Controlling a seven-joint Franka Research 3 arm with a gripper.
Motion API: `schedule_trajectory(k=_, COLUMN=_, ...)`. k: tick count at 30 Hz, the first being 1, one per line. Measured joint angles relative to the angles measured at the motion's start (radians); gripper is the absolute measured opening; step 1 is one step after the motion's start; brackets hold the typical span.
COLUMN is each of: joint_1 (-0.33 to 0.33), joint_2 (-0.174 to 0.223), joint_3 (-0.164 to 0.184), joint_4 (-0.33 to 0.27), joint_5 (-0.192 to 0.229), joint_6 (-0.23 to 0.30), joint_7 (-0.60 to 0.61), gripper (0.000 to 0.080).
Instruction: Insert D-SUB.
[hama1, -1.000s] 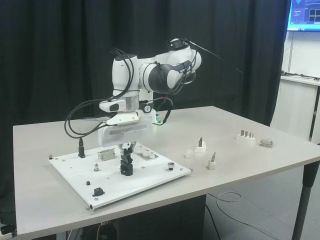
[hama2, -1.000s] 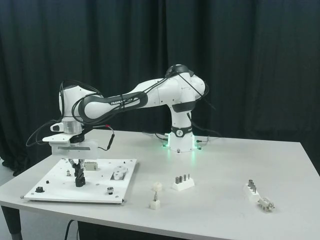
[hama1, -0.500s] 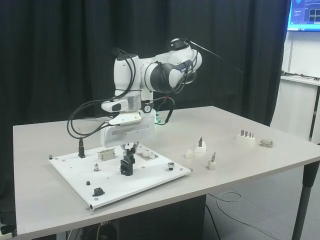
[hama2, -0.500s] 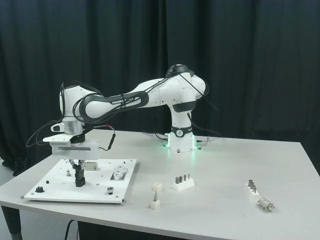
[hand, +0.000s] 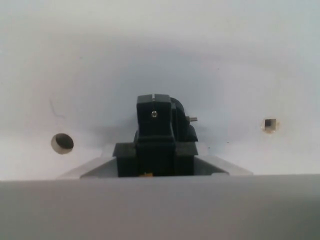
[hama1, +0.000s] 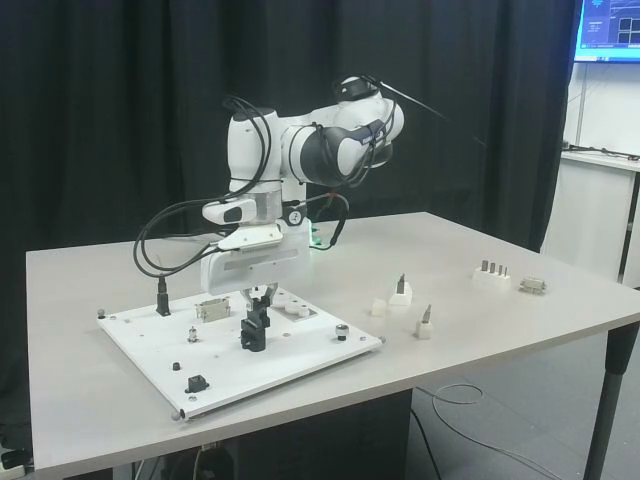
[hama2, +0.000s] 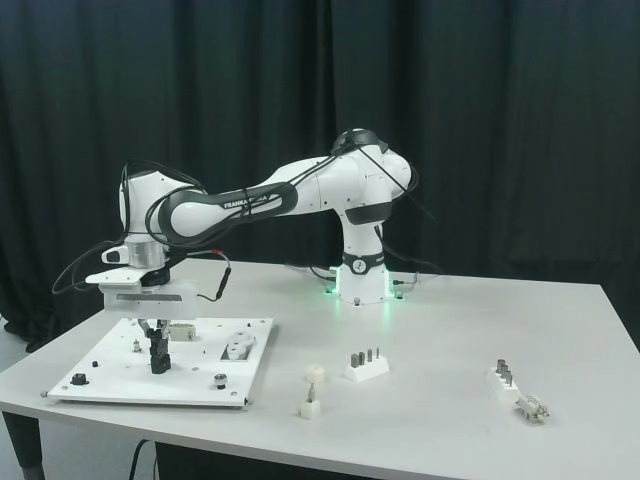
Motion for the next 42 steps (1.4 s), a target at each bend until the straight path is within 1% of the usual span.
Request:
schedule_trajectory(k=29, joint_1=0.000, joint_2=0.000, joint_3=-0.003, joint_4=-0.014, joint_5=-0.002, joint_6=-0.001, joint_7=-0.004, gripper=0.0147)
schedule_trajectory(k=42, joint_1=0.000, joint_2=0.000, joint_3=-0.005, joint_4=-0.016, joint_5=-0.003, joint_6=-0.007, joint_7=-0.049, gripper=0.0147)
